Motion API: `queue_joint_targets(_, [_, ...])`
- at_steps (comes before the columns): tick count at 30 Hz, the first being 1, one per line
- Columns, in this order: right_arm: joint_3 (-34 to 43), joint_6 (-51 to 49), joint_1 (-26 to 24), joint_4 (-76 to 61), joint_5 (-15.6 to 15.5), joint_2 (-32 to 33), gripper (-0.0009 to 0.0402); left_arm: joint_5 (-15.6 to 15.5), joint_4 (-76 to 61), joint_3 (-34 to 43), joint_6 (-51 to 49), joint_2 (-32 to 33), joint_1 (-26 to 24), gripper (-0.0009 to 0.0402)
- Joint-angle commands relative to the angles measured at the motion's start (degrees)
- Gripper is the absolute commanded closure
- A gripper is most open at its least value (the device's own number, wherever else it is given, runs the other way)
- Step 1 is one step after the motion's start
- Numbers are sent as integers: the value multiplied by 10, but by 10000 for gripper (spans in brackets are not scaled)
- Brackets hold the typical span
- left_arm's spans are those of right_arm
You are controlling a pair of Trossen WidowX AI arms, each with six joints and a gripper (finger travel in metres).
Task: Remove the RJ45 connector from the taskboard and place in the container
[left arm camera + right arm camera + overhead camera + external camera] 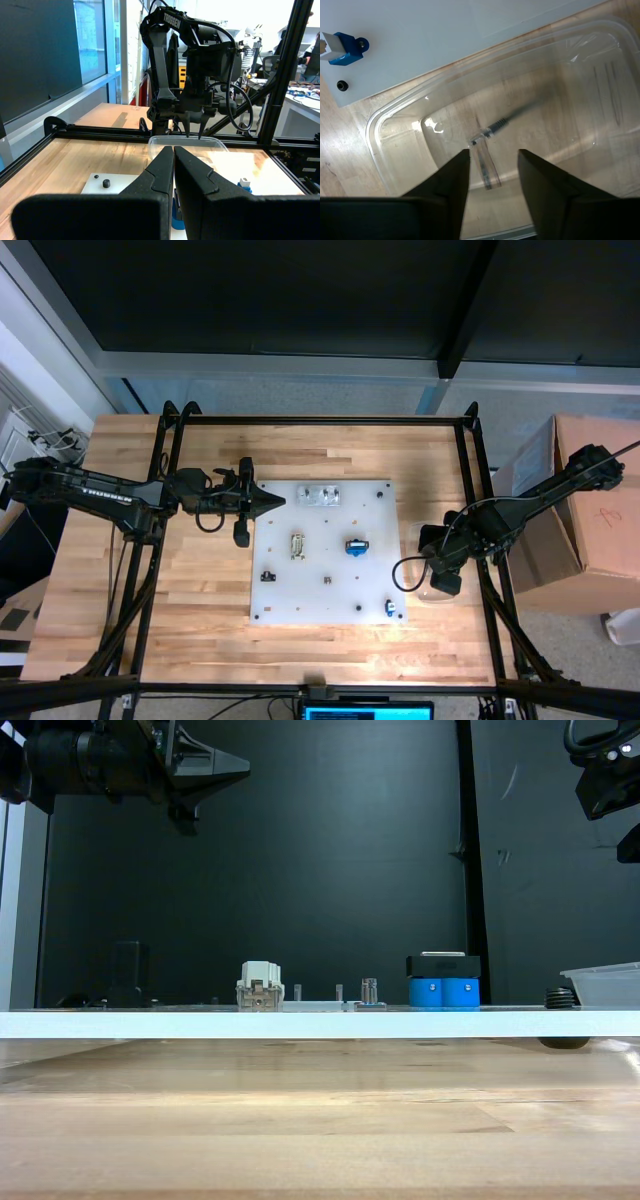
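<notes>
On the wooden tabletop point(120, 590), boxed in by a black frame point(320, 421), sits the white taskboard point(320, 585), and beyond the far edge there's nothing but a dark wall point(300, 300). A cardboard box point(590, 510) stands off the right side. Over to the right gripper point(493, 152): it hangs directly above the clear plastic container point(375, 130), which sits just beside the taskboard's right edge, and its jaws are spread wide with nothing between them. Down below those jaws is the RJ45 connector point(481, 139). It lies free inside the container, clear of the board, its transparent plug end nearest the jaws and its dark cable boot angling away from them. Nothing is touching it. At the nearby corner of the taskboard a blue socket block point(342, 48) stands with its opening showing. Across the table, the left gripper point(280, 502) is held high over the taskboard's left edge, pointing inward toward the right arm, jaws pressed together on nothing, well apart from the connector.
</notes>
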Motion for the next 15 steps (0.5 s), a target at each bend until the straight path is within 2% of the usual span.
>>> queue_joint_targets(1, [0,0,1,0,6,0,204,0,0,0,0,0,0,393])
queue_joint_targets(6, [0,-1,1,1,8,0,177,0,0,0,0,0,0,393])
queue_joint_targets(15, [0,-21,0,23,30,-5,200,0,0,0,0,0,0,393])
